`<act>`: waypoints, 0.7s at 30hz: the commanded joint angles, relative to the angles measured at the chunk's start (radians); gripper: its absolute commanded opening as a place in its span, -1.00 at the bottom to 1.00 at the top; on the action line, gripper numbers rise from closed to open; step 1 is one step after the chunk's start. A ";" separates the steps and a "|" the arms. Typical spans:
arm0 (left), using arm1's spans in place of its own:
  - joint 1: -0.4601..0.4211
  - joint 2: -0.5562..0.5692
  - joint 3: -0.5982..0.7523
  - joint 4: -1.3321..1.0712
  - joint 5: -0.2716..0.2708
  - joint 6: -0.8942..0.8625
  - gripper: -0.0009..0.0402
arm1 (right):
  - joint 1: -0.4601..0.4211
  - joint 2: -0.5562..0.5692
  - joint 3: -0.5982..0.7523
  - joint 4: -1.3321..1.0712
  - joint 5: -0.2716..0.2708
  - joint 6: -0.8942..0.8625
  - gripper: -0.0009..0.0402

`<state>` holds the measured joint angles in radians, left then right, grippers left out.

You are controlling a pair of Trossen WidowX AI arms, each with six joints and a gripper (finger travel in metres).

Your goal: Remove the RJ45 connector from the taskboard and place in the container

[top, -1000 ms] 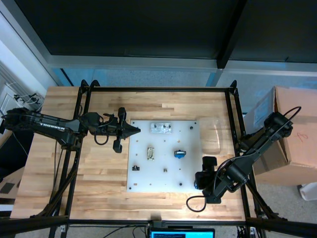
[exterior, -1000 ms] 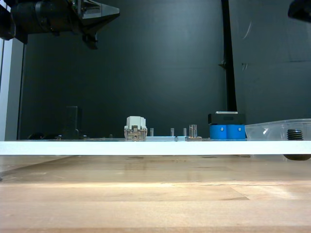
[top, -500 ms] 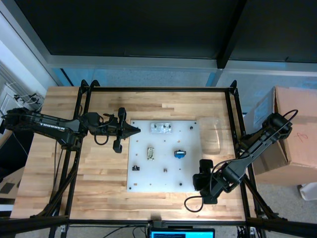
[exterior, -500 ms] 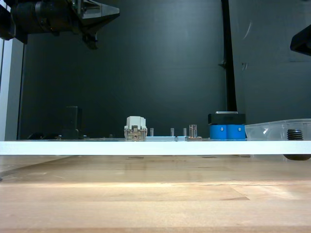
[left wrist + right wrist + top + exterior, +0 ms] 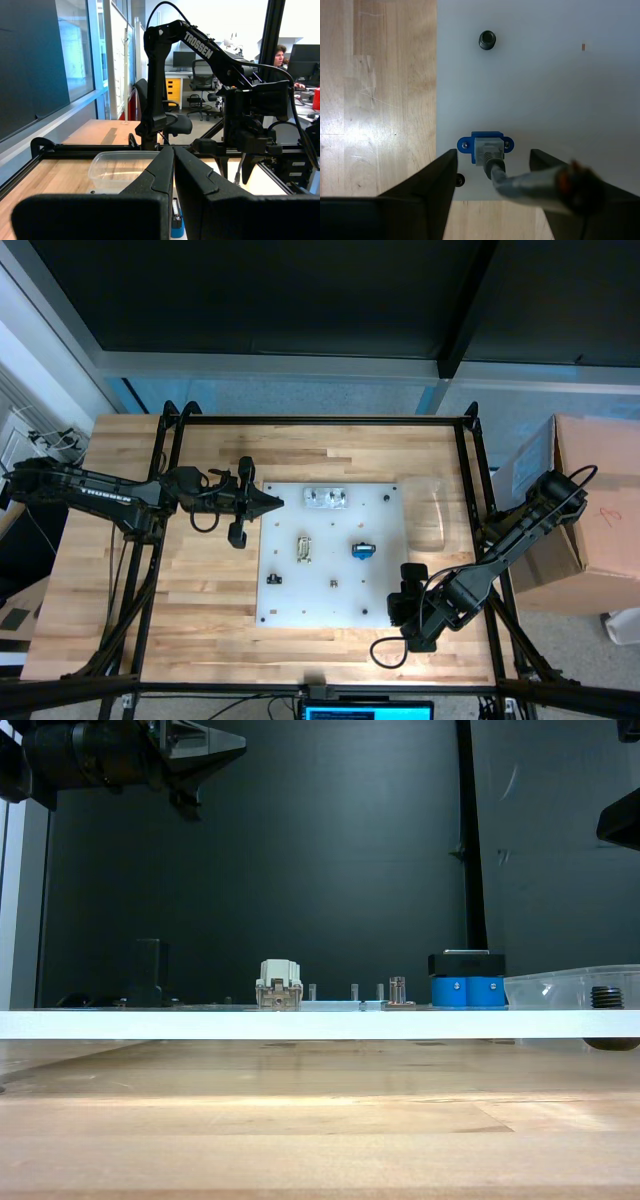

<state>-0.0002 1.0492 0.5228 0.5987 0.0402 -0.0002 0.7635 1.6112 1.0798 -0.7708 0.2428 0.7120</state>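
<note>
**Operator:** Where's the plug?

**Spotter:** Your RJ45 connector (image 5: 489,148) sits in its blue mount (image 5: 466,145) near the near right corner of the white taskboard (image 5: 300,600). It looks fully in. A short grey cable (image 5: 530,182) runs out of it toward the right wrist camera.

**Operator:** And my arms?

**Spotter:** Your right gripper (image 5: 492,151) hangs above the connector. Its jaws are released and spread, one to each side of the mount, and they touch nothing. Your left gripper (image 5: 275,503) is high over the board's left edge, toward the far end. Its jaws are pressed together with nothing between them.

**Operator:** How will it handle?

**Spotter:** I'd expect it to be light and rigid, a small hard plastic shell that's a bit slick. It's probably held by a latch tab, though I can't make one out. The cable looks bendy, so don't pull by it, because it would flex or strain at the plug. Take hold low on the plug body, across its two side faces, and squeeze firmly. Mind the cable, which stands between your jaws on the way down. After that you carry it to the clear container (image 5: 428,525), which lies on the tabletop (image 5: 200,620) just beside the board's right edge.
</note>
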 commanded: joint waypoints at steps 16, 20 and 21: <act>0.000 0.000 0.000 0.000 0.000 0.000 -0.96 | -0.002 -0.010 0.001 0.007 0.000 -0.013 -0.77; 0.000 0.000 0.000 0.000 0.000 0.000 -0.96 | -0.002 -0.011 0.001 0.007 -0.004 -0.013 -0.97; 0.000 0.000 0.000 0.000 0.000 0.000 -0.96 | -0.002 -0.011 0.001 0.008 -0.005 -0.013 -0.94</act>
<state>-0.0002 1.0492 0.5228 0.5991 0.0406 -0.0006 0.7612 1.6005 1.0798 -0.7624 0.2405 0.6975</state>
